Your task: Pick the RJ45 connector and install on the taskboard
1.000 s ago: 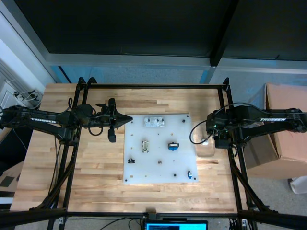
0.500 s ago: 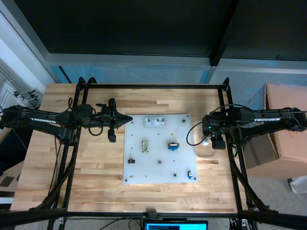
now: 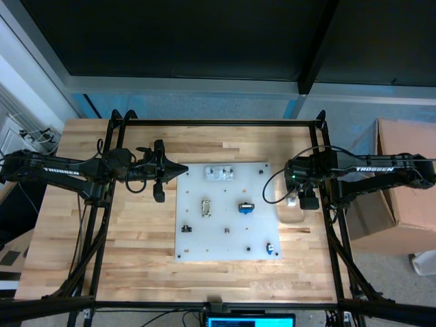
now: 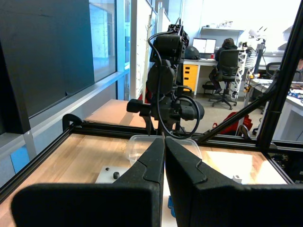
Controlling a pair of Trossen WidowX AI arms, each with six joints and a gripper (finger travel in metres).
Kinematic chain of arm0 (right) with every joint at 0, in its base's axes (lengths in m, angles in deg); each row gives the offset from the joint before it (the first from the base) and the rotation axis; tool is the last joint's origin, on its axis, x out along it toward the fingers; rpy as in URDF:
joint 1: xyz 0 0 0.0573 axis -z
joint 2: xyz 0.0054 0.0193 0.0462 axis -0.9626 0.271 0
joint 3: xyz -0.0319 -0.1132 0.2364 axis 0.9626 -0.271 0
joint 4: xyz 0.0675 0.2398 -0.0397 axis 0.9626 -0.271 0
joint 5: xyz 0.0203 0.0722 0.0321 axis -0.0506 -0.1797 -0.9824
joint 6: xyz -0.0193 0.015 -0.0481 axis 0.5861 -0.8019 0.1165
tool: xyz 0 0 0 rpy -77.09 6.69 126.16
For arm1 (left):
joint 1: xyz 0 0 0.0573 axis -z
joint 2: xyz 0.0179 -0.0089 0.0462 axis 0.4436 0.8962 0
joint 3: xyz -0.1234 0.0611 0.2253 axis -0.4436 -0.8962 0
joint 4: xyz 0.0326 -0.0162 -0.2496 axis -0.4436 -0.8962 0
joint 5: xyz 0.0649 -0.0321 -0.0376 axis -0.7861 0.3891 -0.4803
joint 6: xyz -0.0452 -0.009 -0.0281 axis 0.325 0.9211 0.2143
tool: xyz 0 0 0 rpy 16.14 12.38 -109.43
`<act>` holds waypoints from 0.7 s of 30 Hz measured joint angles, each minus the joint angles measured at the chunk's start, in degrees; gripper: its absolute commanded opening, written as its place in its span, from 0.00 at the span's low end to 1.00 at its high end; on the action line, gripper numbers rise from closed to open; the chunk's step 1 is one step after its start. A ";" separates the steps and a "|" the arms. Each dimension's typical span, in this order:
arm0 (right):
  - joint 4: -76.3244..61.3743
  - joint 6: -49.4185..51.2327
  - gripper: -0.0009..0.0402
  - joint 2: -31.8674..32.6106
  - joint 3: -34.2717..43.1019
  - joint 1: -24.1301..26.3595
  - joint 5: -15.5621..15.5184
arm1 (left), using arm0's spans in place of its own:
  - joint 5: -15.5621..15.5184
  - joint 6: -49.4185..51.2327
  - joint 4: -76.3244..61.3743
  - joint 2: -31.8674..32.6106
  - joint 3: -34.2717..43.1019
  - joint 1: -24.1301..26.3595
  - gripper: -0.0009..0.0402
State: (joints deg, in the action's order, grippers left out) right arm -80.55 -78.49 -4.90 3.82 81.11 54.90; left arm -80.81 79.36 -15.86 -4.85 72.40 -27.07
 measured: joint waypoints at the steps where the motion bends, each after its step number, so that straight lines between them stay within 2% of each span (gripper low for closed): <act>1: 0.09 0.13 0.53 0.00 -0.02 0.37 0.00 | 0.00 0.00 0.00 0.00 0.00 0.00 0.02; 12: 1.31 0.35 0.53 2.23 -0.28 4.31 -0.07 | 0.00 -0.02 0.00 0.02 0.00 0.00 0.02; 21: 3.32 5.53 0.53 4.87 -1.49 5.79 -0.07 | 0.00 -0.02 0.00 0.02 0.00 0.00 0.02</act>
State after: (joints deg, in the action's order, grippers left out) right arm -77.22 -72.96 -0.02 2.33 86.90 54.83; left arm -80.81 79.34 -15.86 -4.83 72.40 -27.07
